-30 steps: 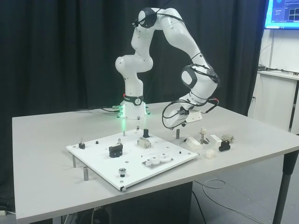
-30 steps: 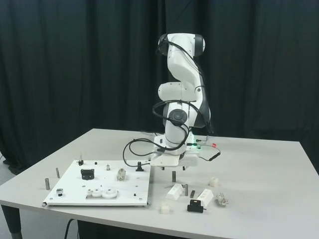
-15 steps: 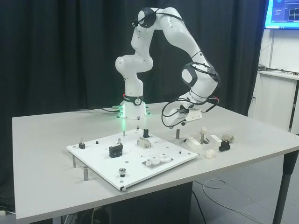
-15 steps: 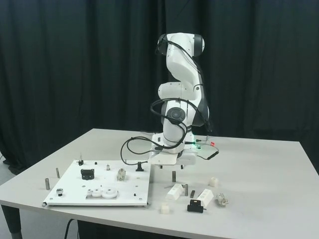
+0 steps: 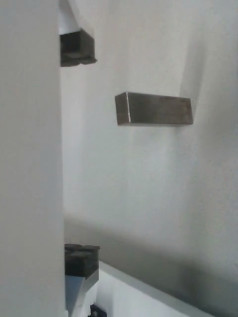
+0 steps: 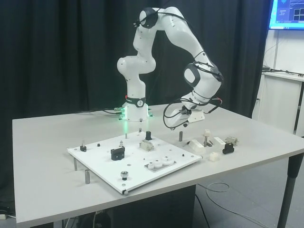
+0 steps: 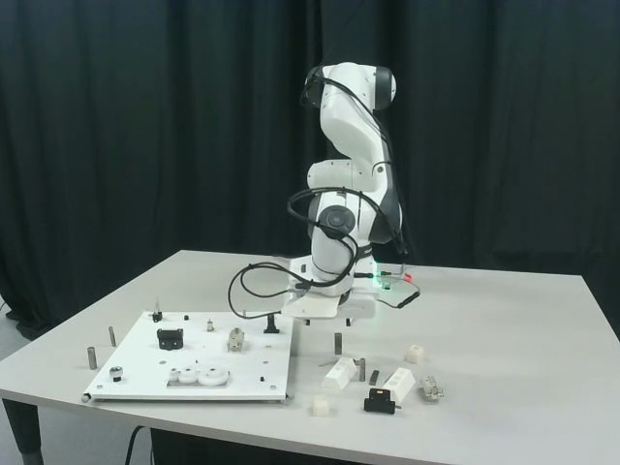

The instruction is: Remove round peg 2.

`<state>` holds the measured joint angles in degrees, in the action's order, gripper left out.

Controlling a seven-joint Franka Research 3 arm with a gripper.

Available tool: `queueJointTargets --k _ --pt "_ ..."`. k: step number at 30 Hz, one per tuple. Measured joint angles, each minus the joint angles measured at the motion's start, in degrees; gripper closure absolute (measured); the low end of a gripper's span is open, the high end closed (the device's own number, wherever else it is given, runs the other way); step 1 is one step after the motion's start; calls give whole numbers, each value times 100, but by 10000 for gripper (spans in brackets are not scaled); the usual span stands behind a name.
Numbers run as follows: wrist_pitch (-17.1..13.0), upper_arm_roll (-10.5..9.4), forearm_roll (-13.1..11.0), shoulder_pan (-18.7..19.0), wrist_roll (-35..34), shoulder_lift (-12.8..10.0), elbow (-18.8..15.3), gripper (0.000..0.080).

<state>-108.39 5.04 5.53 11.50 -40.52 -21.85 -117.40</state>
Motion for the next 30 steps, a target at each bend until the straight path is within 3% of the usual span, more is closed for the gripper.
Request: queueJointTargets --k 10,18,30 --pt "133 0 73 -93 90 6 112 3" --pt "404 0 254 -215 168 62 233 3" --pt "946 3 887 -645 402 313 318 3"
